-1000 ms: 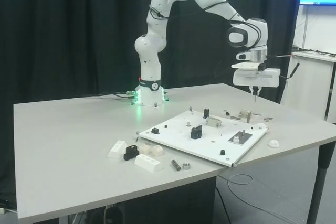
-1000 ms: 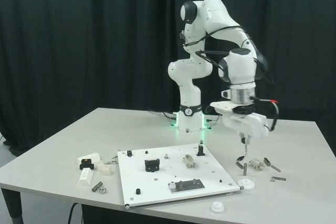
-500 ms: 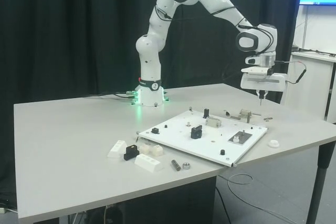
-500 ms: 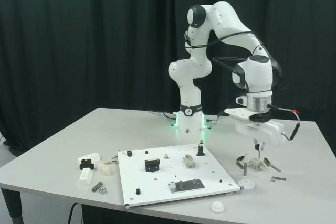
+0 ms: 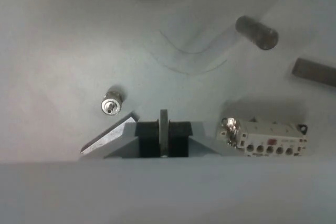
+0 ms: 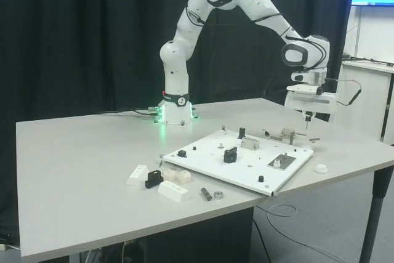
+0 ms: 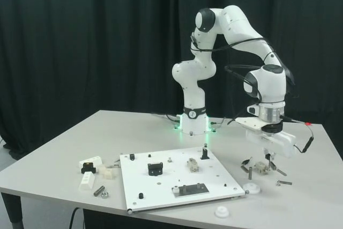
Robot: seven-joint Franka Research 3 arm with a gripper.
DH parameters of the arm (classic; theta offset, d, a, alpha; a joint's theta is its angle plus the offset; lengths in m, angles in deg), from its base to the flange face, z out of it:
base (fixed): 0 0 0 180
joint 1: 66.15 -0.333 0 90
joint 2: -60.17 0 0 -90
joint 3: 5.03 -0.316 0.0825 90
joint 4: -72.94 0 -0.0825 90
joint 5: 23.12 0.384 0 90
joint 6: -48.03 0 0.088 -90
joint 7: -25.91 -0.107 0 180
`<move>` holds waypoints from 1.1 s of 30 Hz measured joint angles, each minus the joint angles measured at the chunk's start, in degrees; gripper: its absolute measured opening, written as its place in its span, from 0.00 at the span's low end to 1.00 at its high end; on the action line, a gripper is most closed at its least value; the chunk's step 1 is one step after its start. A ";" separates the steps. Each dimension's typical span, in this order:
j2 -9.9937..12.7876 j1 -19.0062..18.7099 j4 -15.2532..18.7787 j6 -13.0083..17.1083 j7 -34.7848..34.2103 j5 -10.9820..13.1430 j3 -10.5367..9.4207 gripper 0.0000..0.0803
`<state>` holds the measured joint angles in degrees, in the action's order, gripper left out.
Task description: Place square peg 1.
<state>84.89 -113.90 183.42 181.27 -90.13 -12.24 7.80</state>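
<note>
Where the gripper hangs just past the white board's edge, fingers pressed together, loose parts crowd the grey table below; cannot tell which is square peg 1.

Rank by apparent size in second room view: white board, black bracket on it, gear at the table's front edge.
1. White board
2. Gear and black bracket: they look about alike, and the gear sits nearer the camera, so no ranking.

Small parts crowd the table beside the white board; elsewhere it lies open.
</note>
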 joint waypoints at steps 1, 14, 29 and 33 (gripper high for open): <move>0.27 -0.08 -0.14 0.01 -0.07 0.03 0.00 0.04; 3.25 -1.12 -1.56 0.27 -1.53 0.08 0.00 0.04; 5.47 -1.38 -2.29 1.52 -2.10 0.08 0.18 0.04; 5.74 -1.39 -2.67 1.52 -2.36 0.07 0.41 0.22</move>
<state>90.63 -115.30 180.75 182.79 -92.49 -12.16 8.21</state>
